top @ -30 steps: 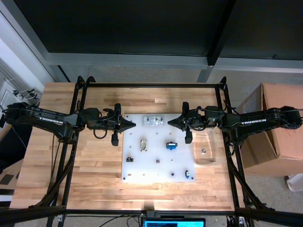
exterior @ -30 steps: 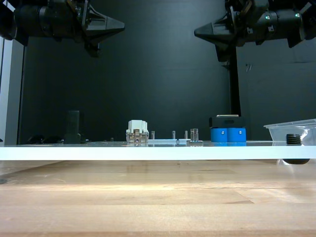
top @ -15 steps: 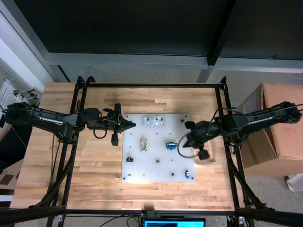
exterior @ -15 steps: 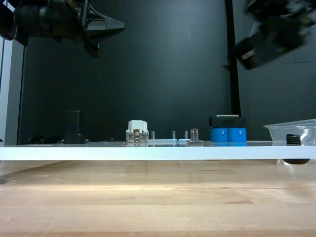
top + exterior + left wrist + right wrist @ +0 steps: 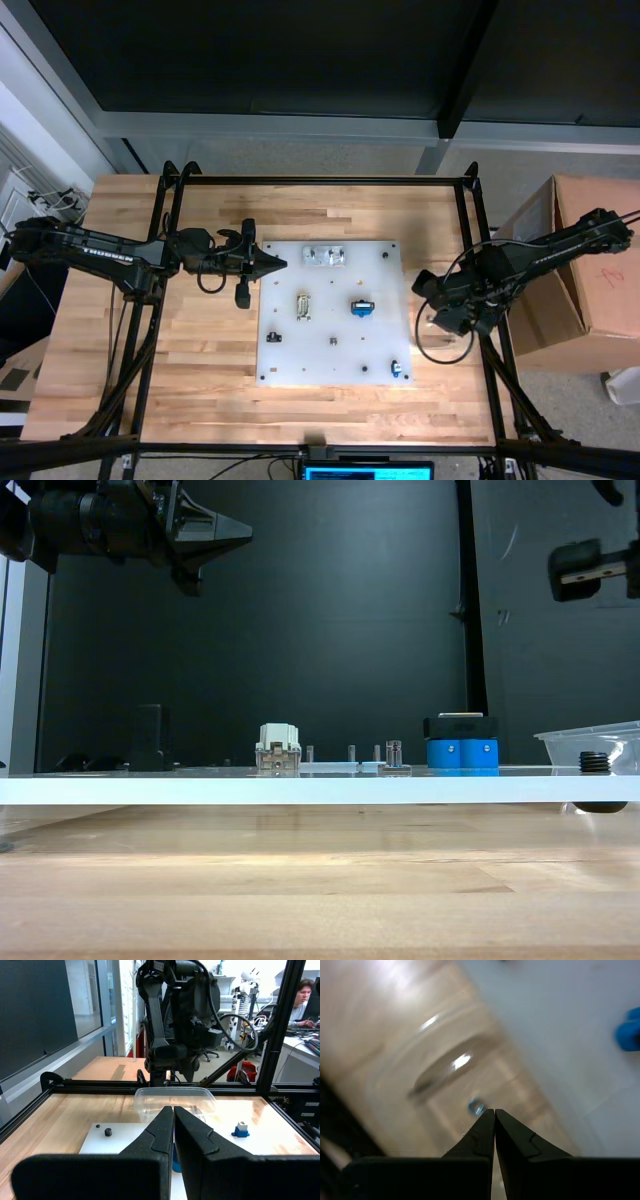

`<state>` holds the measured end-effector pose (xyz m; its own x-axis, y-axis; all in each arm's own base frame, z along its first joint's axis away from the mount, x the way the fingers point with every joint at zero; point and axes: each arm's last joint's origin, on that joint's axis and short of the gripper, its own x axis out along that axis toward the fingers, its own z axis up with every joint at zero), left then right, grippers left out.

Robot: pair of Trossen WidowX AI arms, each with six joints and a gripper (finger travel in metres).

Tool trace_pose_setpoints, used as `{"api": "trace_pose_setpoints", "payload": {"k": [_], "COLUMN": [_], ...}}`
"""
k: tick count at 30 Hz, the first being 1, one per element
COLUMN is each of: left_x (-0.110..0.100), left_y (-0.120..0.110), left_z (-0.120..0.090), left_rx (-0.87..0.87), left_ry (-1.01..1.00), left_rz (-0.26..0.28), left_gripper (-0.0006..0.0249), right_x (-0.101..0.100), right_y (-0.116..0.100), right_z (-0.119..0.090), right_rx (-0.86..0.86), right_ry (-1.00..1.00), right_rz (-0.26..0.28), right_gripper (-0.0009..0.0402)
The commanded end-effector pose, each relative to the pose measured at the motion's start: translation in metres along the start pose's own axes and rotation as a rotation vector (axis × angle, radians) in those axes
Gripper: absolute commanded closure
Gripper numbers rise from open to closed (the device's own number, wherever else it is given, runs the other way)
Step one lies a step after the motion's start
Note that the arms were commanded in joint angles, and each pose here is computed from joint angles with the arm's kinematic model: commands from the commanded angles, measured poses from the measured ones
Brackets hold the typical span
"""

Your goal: Pick the M12 nut and place it on its threads and fasten

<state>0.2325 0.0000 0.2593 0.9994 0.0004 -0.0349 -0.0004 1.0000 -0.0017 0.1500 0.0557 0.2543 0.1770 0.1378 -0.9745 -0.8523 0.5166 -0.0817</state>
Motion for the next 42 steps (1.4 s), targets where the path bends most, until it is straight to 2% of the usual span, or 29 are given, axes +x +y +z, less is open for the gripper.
{"api": "trace_pose_setpoints", "payload": {"k": [1, 7, 13, 17, 23, 28, 33, 42], "left_x": [0.0, 0.0, 0.0, 0.0, 0.0, 0.0, 0.0, 0.0], "left_y": [0.0, 0.0, 0.0, 0.0, 0.0, 0.0, 0.0, 0.0], "left_z": [0.0, 0.0, 0.0, 0.0, 0.0, 0.0, 0.0, 0.0], "left_rx": [0.0, 0.0, 0.0, 0.0, 0.0, 0.0, 0.0, 0.0], "left_ry": [0.0, 0.0, 0.0, 0.0, 0.0, 0.001, 0.0, 0.0], "left_rz": [0.0, 0.0, 0.0, 0.0, 0.0, 0.0, 0.0, 0.0], "left_gripper": [0.0243, 0.0243, 0.0243, 0.0243, 0.0243, 0.0243, 0.0243, 0.0243], "right_x": [0.004, 0.021, 0.033, 0.044, 0.065, 0.073, 0.08, 0.093], "right_y": [0.001, 0.003, -0.001, 0.001, 0.005, 0.005, 0.005, 0.005], "right_z": [-0.002, 0.005, 0.009, 0.006, -0.001, -0.001, -0.002, -0.006], "right_rx": [-0.08, -0.403, -0.628, -0.709, -0.724, -0.714, -0.694, -0.649], "right_ry": [0.056, 0.12, 0.138, 0.132, 0.138, 0.157, 0.153, 0.145], "right_rz": [0.025, 0.105, 0.06, 0.058, 0.068, 0.104, 0.117, 0.091], "right_gripper": [0.0389, 0.0358, 0.0315, 0.0289, 0.0256, 0.0234, 0.0227, 0.0229]}}
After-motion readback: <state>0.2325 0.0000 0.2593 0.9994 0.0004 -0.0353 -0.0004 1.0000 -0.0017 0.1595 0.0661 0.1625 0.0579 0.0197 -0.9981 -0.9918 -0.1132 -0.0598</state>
